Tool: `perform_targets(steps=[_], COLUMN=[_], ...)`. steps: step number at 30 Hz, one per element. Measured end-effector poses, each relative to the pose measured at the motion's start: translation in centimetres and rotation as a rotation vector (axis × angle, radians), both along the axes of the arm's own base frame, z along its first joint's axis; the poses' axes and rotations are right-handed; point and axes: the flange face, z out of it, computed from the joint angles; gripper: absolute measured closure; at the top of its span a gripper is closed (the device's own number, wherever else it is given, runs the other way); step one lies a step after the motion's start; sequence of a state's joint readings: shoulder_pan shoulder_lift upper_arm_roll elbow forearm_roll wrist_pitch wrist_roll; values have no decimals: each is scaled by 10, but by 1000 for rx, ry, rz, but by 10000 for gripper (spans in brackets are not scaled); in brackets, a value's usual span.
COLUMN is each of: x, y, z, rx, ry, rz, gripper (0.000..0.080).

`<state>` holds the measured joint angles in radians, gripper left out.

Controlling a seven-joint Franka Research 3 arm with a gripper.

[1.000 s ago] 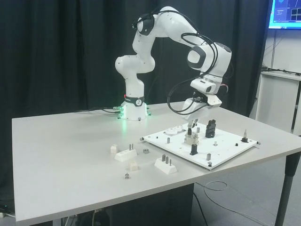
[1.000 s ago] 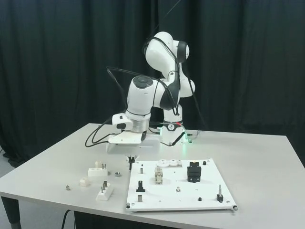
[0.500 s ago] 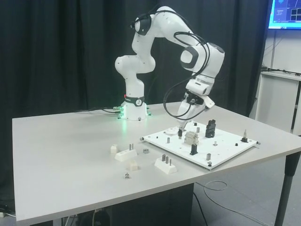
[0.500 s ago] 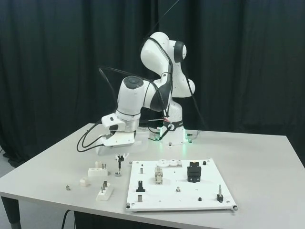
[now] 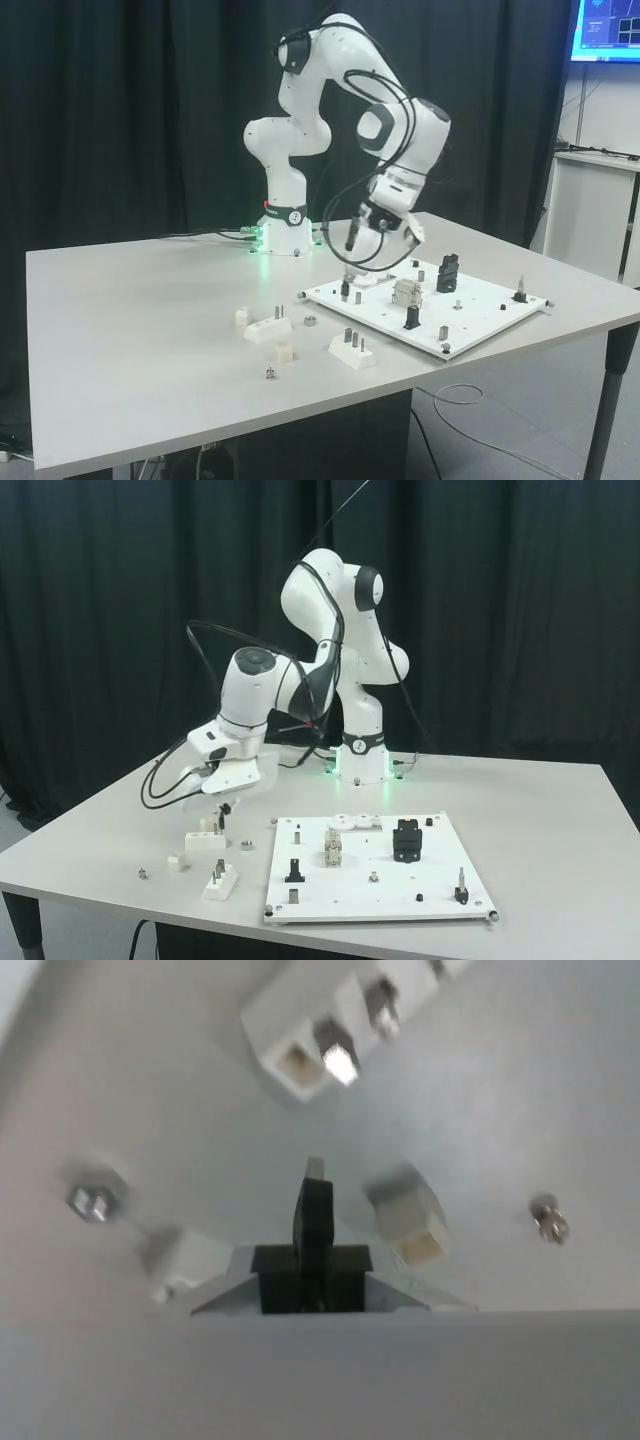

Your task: Place USB.

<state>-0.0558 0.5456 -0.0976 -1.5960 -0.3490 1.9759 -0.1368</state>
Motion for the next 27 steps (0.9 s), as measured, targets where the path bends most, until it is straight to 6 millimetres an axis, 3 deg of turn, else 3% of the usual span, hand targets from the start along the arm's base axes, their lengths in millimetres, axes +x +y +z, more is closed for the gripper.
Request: perform_targets(steps=[9, 27], x=[-15, -61], y=[-34, -72], z=[-4, -9], rx=[-33, -15], ry=[-12, -85], rz=[102, 444], gripper=[751, 751])
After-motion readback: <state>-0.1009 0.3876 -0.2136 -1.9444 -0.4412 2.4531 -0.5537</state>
